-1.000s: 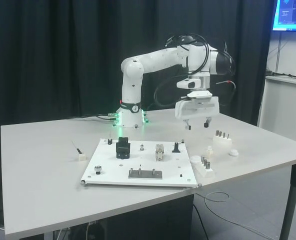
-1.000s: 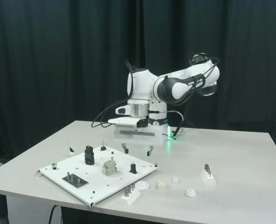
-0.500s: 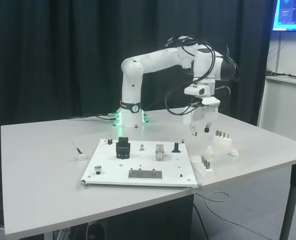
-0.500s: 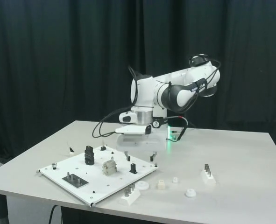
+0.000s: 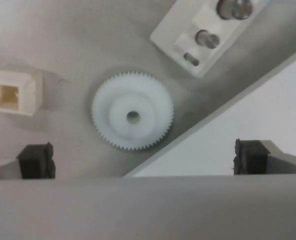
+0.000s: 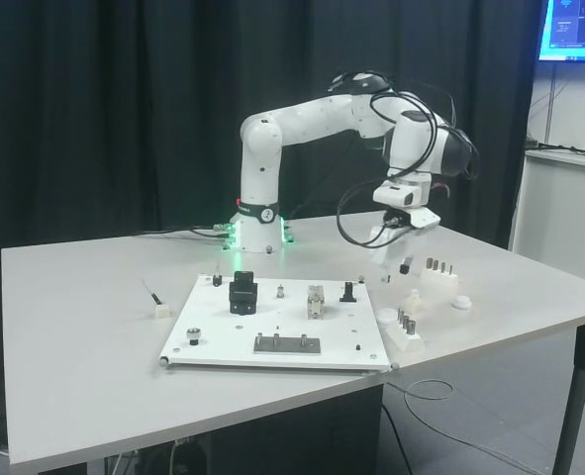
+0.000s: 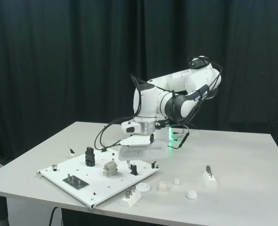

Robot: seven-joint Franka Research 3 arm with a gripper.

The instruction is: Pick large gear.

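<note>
The wrist view's edge cuts off the white peg block (image 5: pixel 208 34) and white board (image 5: pixel 248 125)

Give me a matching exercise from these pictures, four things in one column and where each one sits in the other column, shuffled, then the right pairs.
Things:
1. large gear
2. gripper
3. white board
4. small white cube

Places or states:
A. lies flat on the grey table, carrying black and metal fixtures
B. hangs above the gear, fingers wide apart
C. lies flat on the table just off the board's edge
D. sits on the table beside the gear, hollow side up

Pairs: 1-C, 2-B, 3-A, 4-D
</note>
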